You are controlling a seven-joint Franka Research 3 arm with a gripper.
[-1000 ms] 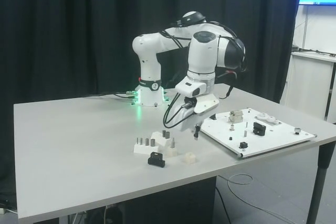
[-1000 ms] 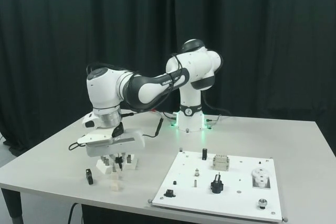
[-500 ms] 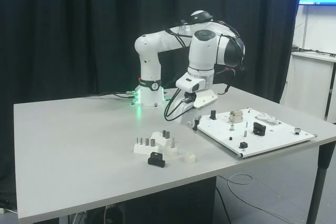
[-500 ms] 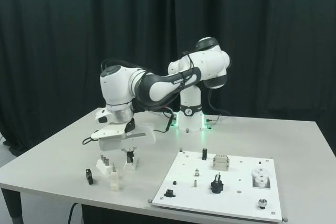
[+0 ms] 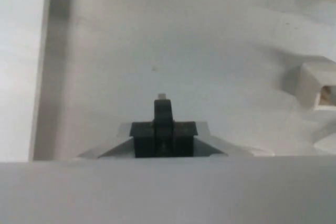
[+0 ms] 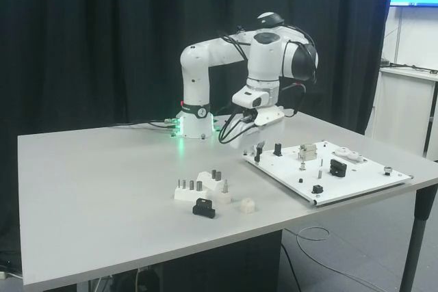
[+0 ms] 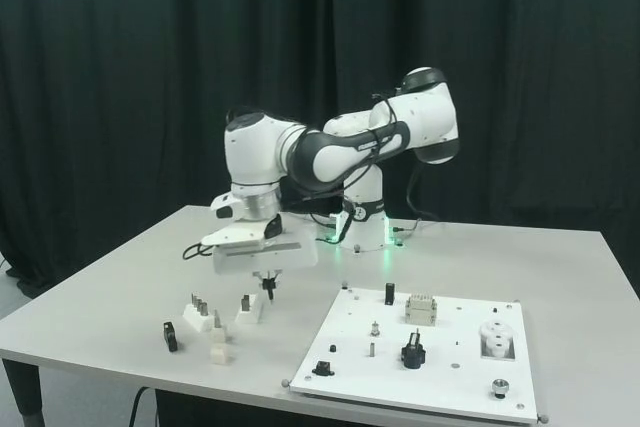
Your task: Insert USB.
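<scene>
- Clamped between our two black fingers, the small black USB plug points away from the wrist with its grey metal tip leading; the gripper holds it in the air.
- We carry it above the grey table, between the white block fixtures and the near corner of the white square assembly board.
- From the second room view, the board lies at about four o'clock from the gripper, the fixtures at about eight o'clock.
- We judge the step in hand to be the transfer: the plug is picked and travelling, not yet over any socket.
- Which of the board's fittings is the USB socket, we cannot tell; a small black upright part stands near the board's far edge, at about three o'clock from the gripper.
- Next, we expect to need travel over the board, alignment of the plug's tip squarely over the slot, then a straight, gentle descent.
</scene>
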